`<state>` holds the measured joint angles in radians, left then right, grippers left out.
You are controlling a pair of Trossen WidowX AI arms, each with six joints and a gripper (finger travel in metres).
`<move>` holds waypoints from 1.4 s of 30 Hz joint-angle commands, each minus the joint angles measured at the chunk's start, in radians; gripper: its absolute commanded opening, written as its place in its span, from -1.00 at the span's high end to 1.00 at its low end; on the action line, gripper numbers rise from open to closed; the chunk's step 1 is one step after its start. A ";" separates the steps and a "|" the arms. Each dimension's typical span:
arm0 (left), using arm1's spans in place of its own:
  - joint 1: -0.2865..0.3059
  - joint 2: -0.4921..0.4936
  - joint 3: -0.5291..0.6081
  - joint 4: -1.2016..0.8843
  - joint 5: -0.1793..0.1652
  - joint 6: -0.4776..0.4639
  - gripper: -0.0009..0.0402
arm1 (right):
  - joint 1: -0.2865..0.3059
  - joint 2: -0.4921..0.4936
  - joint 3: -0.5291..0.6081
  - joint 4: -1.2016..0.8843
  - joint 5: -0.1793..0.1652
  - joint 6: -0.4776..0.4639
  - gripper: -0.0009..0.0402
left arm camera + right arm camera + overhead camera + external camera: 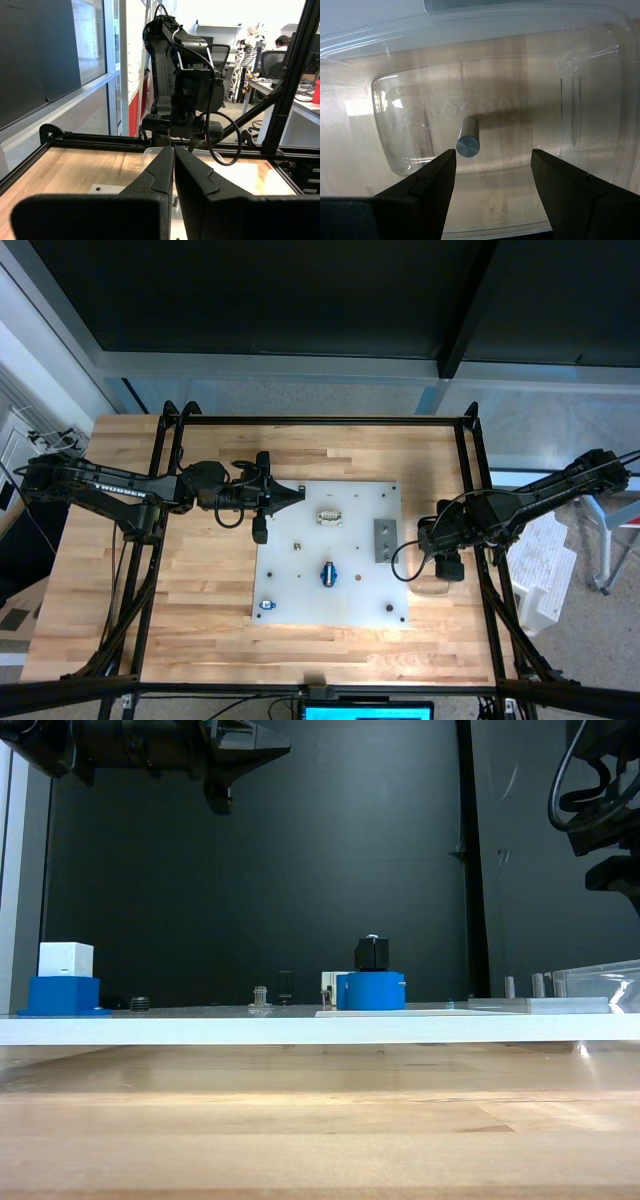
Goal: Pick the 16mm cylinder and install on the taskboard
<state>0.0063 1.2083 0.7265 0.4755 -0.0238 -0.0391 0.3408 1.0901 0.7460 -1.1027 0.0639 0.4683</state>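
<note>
Right wrist view looks straight down into the clear plastic tray (520, 20). The 16mm cylinder (468, 137) lies on its side on the tray floor with one flat round end turned up toward the camera. The right gripper (493, 156) hangs over it with its claw spread wide, one finger on each side of the peg and neither touching it. Faint embossed marks show on the tray floor beside the cylinder, but I cannot read them.

From above, the tray sits just off the right edge of the taskboard (300, 570) on the wooden table (200, 590). The board carries a blue connector (328, 575), a grey metal block (384, 539) and a beige multi-pin socket (329, 517).

The left gripper (295, 495) hovers over the board's far left edge, well above it, its fingers pressed together on nothing. White lettering runs along the left arm (100, 483), too small to make out.
</note>
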 commanded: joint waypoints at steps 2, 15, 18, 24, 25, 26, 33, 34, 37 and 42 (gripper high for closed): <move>0.000 0.000 0.000 0.000 0.000 0.000 0.95 | 0.001 0.001 -0.009 0.019 0.000 0.001 -0.06; 0.000 0.000 0.000 0.000 0.000 0.000 0.95 | 0.010 0.001 -0.070 0.097 -0.003 0.026 -0.06; 0.000 0.000 0.000 0.000 0.000 0.000 0.95 | 0.012 0.001 -0.082 0.108 -0.003 0.026 -0.06; 0.000 0.000 0.000 0.000 0.000 0.000 0.95 | 0.014 0.001 -0.113 0.158 -0.003 0.026 -0.06; 0.000 0.000 0.000 0.000 0.000 0.000 0.95 | 0.014 0.001 -0.119 0.165 -0.003 0.026 -0.06; 0.000 0.000 0.000 0.000 0.000 0.000 0.95 | 0.014 0.001 -0.125 0.173 -0.003 0.026 -0.06; 0.000 0.000 0.000 0.000 0.000 0.000 0.95 | 0.014 0.001 -0.137 0.188 -0.003 0.027 -0.06; 0.000 0.000 0.000 0.000 0.000 0.000 0.95 | 0.014 0.001 -0.137 0.188 -0.003 0.026 -0.06; 0.000 0.000 0.000 0.000 0.000 0.000 0.95 | 0.014 0.001 -0.137 0.189 -0.002 0.026 -0.06; 0.000 0.000 0.000 0.000 0.000 0.000 0.95 | 0.015 0.001 -0.138 0.189 -0.002 0.026 -0.06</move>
<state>0.0063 1.2083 0.7265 0.4759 -0.0238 -0.0387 0.3557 1.0912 0.6086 -0.9134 0.0608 0.4946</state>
